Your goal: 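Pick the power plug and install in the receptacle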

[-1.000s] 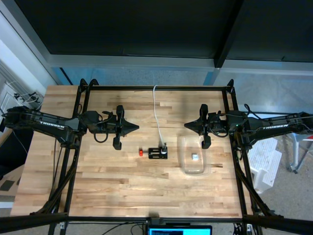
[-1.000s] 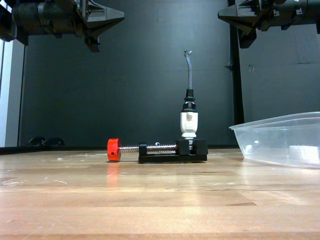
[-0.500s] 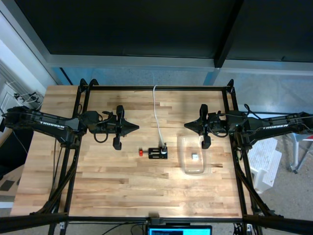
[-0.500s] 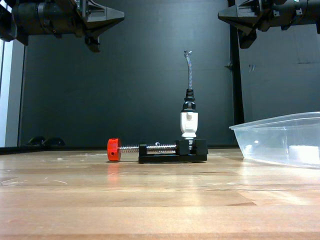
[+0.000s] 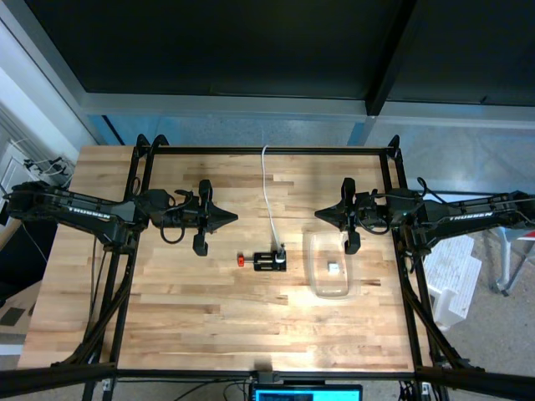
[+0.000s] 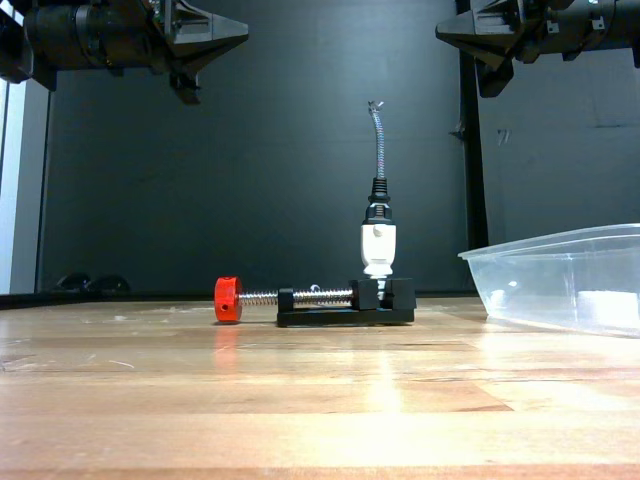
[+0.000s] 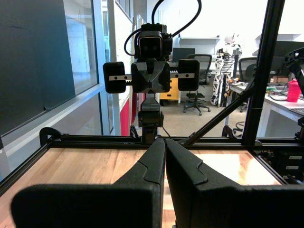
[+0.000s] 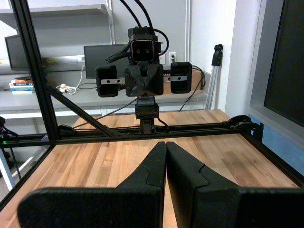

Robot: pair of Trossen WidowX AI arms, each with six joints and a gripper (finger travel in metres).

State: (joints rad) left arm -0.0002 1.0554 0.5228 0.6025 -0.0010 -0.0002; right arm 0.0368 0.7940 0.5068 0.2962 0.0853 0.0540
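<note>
The receptacle [image 6: 378,248], a small white body, stands upright in a black vise [image 6: 345,303] with an orange-red knob [image 6: 227,299] at mid-table [image 5: 269,261]. A black ribbed collar tops it where the white cable [image 5: 268,192] leaves toward the far edge. The power plug is not visible as a separate thing in any view. My left gripper [image 5: 230,217] hovers high, left of the vise, shut and empty [image 7: 165,142]. My right gripper [image 5: 319,215] hovers high on the right, shut and empty [image 8: 166,145].
A clear plastic tray [image 5: 328,288] lies right of the vise, under the right gripper, with a small white cube [image 5: 333,267] inside. A black frame rail [image 5: 267,151] borders the wooden table at the far edge and sides.
</note>
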